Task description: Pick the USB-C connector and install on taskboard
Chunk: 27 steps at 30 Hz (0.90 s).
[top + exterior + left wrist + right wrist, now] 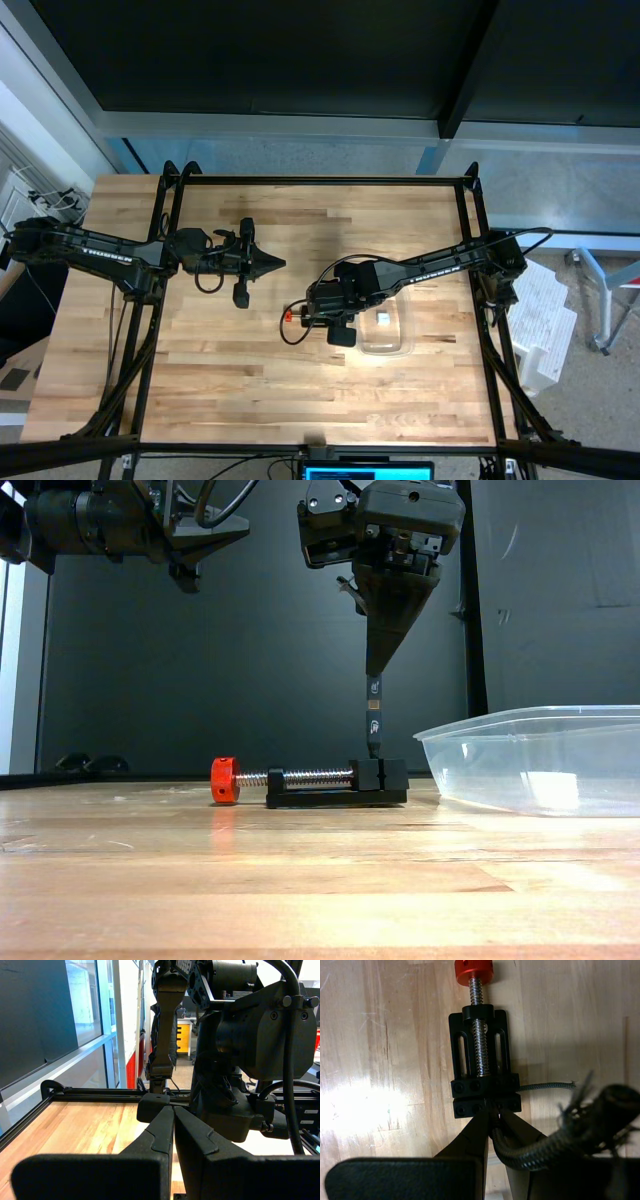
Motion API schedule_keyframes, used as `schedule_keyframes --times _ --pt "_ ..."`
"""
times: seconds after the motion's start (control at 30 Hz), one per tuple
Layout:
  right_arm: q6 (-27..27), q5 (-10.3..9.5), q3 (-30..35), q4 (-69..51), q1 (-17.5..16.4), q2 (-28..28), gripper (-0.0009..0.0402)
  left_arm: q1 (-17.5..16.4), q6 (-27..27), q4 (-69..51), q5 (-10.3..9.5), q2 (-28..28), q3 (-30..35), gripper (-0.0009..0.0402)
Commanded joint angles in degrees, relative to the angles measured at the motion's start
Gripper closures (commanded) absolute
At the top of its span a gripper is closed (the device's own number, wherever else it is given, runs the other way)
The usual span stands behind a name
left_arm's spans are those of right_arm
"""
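Worktop from your left to your right: your left end effector hangs in the air well above the wood, pointing inward toward the other arm and well apart from the task parts. Its wrist view shows you the two fingers pressed flat together with nothing between them.

Next you meet the taskboard, a small black block lying flat on the wood near the middle. Its orange-red knob sticks out at the left end on a spring-wrapped screw.

Above the block's right end, your right end effector points straight down. It is clenched on the top of the USB-C connector, a slim dark piece that hangs upright below the fingertips. In the low view its lower end meets the top of the block's right-hand end. You probably cannot tell from these views whether that end sits in a slot or only touches the surface. In the right wrist view the fingertips close in just at the block's end bar, and a braided cable runs across in front of them.

Just right of the block stands the clear plastic tray, close to it but not touching in the low view. A small whitish square piece lies inside it.
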<state>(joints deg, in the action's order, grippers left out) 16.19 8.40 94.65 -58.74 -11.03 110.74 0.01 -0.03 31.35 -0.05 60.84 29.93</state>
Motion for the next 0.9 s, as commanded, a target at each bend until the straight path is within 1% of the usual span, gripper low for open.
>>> schedule_keyframes --times 0.03,0.63,0.9 --pt "-0.02 0.11 -0.02 0.09 0.00 0.07 0.0393 0.00 0.00 0.00 0.02 0.02 0.02 0.0393" --pt "-0.48 0.11 -0.20 0.44 0.02 0.42 0.0393 0.00 0.00 0.00 0.02 0.02 0.02 0.0393" --pt "-0.68 -0.50 -4.42 4.68 0.04 0.42 0.0393 0.00 0.00 0.00 0.02 0.02 0.02 0.0393"
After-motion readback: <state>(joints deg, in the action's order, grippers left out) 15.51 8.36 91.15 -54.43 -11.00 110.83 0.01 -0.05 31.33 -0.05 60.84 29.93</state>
